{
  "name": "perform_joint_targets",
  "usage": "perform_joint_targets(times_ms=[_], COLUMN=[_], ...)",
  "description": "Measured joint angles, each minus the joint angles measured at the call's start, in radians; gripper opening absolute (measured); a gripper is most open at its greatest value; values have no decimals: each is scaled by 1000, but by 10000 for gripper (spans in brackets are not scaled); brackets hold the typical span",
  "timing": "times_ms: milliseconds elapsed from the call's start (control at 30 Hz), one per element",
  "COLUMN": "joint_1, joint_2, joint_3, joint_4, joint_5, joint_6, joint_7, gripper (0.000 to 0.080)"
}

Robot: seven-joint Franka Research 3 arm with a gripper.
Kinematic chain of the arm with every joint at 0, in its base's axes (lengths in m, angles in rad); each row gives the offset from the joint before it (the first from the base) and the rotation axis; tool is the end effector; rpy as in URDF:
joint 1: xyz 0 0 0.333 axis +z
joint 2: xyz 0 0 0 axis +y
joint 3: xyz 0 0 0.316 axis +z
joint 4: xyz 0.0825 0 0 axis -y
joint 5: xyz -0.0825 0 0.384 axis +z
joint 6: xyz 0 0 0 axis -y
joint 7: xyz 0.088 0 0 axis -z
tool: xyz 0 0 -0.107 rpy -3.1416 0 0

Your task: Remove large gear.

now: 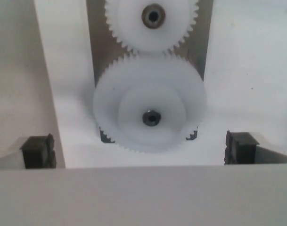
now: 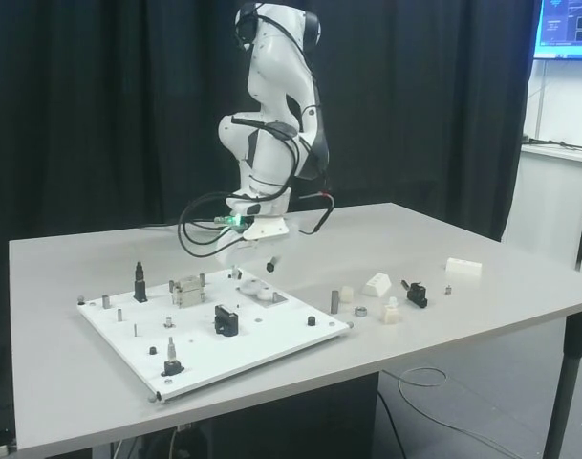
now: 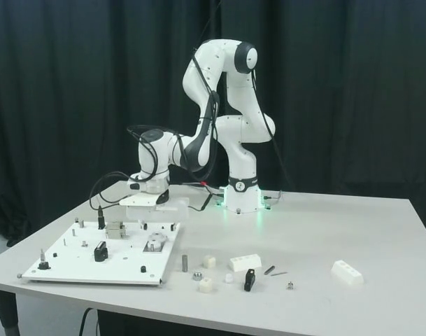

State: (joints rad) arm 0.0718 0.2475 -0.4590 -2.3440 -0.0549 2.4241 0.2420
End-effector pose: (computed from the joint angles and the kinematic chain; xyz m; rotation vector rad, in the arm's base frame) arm 0.4611 -0.1941 0.2278 2.8754 -0.8593 -0.2319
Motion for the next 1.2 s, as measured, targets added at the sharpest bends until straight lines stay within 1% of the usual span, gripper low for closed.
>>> perform_joint_targets(times_ms=[400,667,833,1200], joint_1=[0,0,0,0], joint_2=[27,50,59,60], joint_3=[-11,-12,-12,-13], joint_4=[-11,-11,-11,-11], joint_5=[60,94,105,107], joint_6=[63,93,100,100], joint_7=[-52,-78,-89,-112], gripper=[800,800,800,800])
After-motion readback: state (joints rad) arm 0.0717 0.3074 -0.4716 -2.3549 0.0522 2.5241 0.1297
